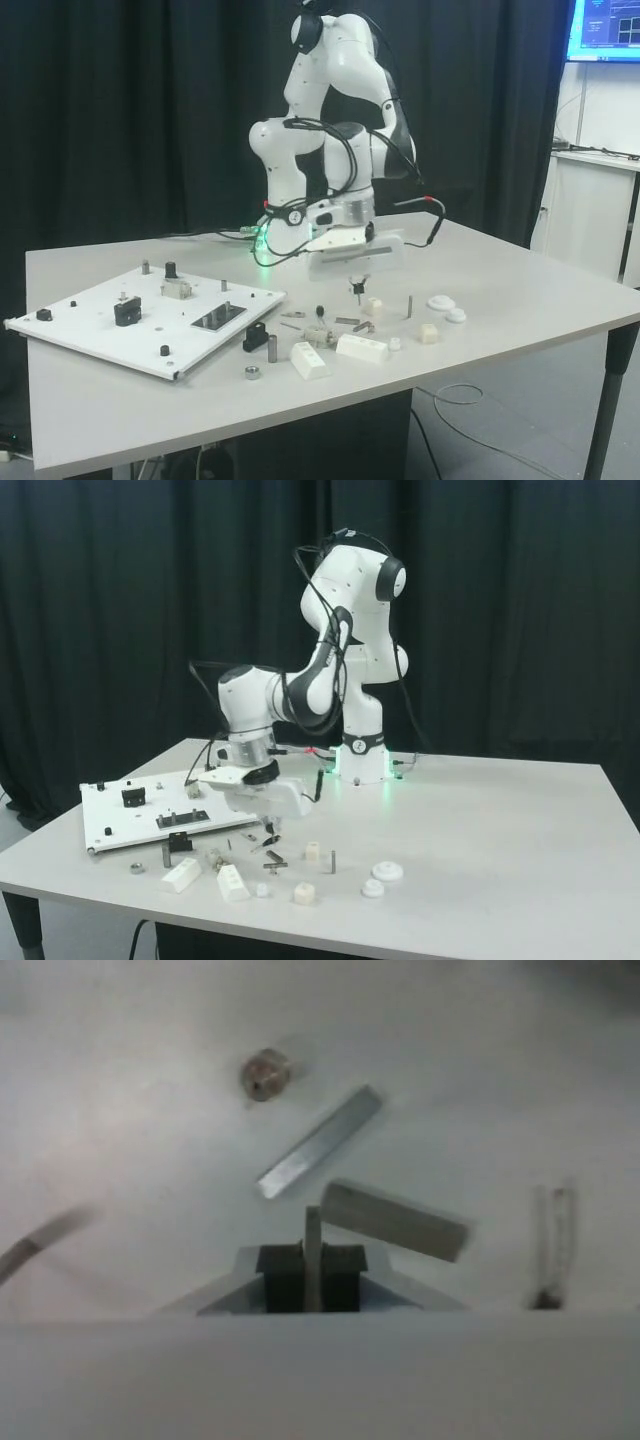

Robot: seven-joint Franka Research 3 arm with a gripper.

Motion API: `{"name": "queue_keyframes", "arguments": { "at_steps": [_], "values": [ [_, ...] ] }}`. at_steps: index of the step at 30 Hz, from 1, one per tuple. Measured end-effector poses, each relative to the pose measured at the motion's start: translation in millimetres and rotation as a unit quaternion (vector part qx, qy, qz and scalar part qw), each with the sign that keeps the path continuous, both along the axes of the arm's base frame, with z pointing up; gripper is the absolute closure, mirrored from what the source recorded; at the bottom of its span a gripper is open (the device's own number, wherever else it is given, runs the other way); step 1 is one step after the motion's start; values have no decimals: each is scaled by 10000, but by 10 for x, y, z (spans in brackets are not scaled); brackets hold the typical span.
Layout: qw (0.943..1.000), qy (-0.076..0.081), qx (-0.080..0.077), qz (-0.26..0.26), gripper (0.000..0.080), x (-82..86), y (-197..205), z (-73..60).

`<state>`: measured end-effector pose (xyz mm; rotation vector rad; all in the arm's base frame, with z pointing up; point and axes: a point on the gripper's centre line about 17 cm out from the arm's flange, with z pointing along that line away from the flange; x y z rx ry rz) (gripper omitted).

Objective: Place square peg 1.

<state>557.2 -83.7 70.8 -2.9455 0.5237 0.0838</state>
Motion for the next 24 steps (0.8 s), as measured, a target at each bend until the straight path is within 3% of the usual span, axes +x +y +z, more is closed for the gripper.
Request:
{"name": "queue_keyframes", "arguments": {
  "at_steps": [9, 23, 24],
  "values": [
    [9999, -79, -99, -80, 770, 60, 173, -111],
    [9996, -181, -209, -70, 770, 90, 220, -153],
    [9996, -187, -214, -74, 641, 93, 219, -153]
  ]
}}
